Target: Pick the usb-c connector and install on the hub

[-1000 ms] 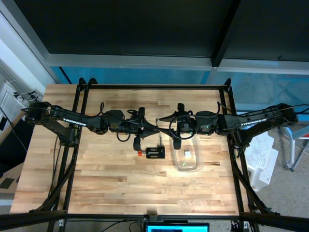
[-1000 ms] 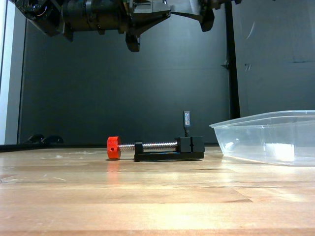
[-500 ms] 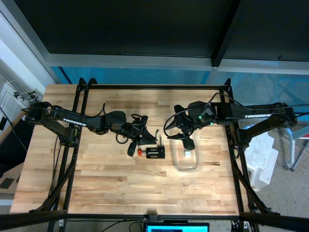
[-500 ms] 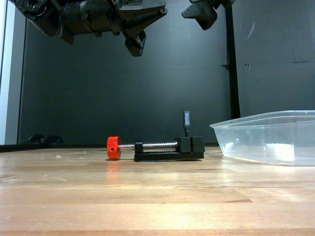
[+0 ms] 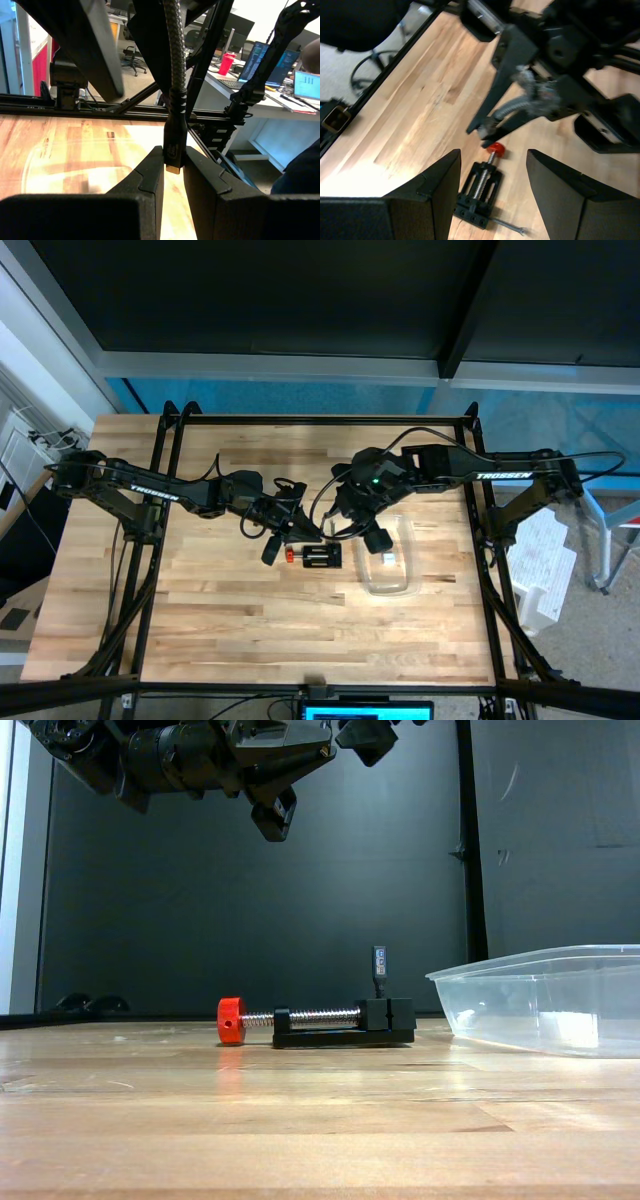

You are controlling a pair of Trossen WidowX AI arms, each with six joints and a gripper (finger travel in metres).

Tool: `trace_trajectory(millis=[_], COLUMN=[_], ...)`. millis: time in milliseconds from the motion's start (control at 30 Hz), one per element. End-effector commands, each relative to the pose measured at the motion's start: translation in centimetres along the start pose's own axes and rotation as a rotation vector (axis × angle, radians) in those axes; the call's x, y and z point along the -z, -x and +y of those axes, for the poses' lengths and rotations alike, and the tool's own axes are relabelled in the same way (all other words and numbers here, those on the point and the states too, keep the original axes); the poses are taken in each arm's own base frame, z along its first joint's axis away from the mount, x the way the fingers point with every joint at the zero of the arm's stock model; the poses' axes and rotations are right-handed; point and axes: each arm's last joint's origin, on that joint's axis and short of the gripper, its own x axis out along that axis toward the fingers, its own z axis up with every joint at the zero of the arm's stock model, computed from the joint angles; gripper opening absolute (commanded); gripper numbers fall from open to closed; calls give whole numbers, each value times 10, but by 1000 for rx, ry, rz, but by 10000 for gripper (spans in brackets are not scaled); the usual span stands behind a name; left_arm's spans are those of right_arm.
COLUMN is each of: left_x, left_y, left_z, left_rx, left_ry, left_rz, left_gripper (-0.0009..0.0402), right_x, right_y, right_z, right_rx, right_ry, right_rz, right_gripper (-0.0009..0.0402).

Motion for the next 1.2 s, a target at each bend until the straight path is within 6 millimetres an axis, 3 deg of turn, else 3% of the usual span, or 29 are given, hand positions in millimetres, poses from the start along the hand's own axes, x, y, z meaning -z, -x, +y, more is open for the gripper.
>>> trace_trajectory(millis=[33,367,667,1033,1200], left_x=[0,4,4,4,4], left_y=[0,0,0,0,0], left_z=[0,0,0,0,0], left_rx=[17,37,38,38,38], left_ry=[2,15,21,32,40], left_rz=[5,41,50,49,49], left_gripper=[8,8,8,8,8], right_x=[-6,-20,-16,-17,-17], right_y=[-5,-11,-30,-29,-29], right_z=[-2,-10,-12,-11,-10], right_rx=[-35,-76,-122,-188,-191], right_ry=[32,114,152,175,199], right_rz=[-3,-3,30,0,2], right_gripper=[181,181,181,180,160])
